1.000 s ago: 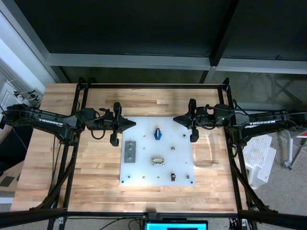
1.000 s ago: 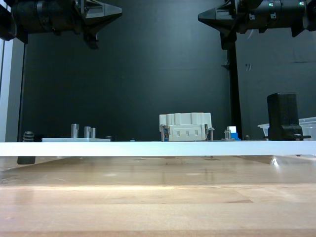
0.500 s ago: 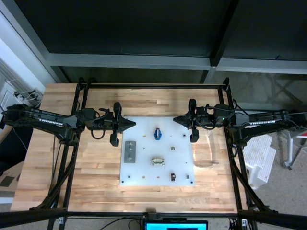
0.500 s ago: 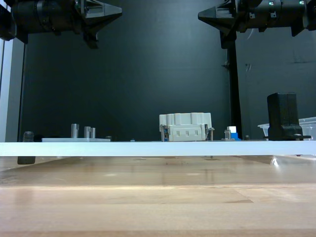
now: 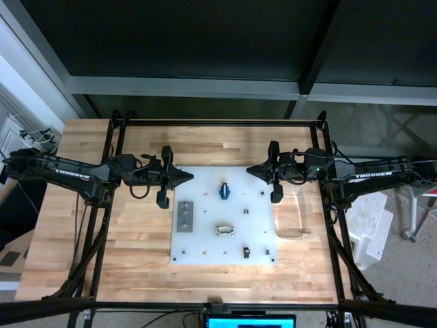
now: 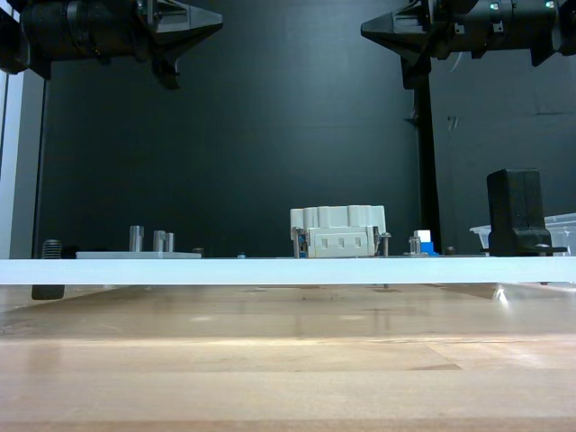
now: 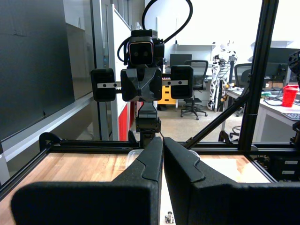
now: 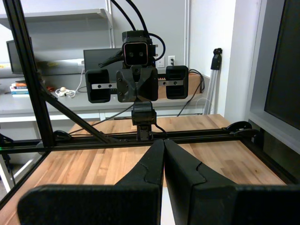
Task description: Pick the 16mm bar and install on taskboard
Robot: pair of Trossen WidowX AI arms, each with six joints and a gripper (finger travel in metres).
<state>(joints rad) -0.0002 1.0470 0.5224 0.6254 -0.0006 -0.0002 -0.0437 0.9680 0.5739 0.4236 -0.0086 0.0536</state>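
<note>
1. The table (image 5: pixel 136 239) is wooden, with the white board (image 5: pixel 205 239) lying at its middle.
2. The left gripper (image 5: pixel 189 176) hangs high over the board's far left corner and points right. Its fingers (image 7: pixel 145 168) are pressed together on nothing.
3. The right gripper (image 5: pixel 250 170) hangs high over the board's far right part and points left, well apart from the other. Its fingers (image 8: pixel 147 171) are likewise clenched and empty.
4. The clear bin (image 5: pixel 293 234) sits just right of the board.
5. The grey block (image 5: pixel 186 216) stands on the board's left.
6. The connector (image 5: pixel 224 231) is mid-board.
7. I cannot tell where the bar lies.
</note>
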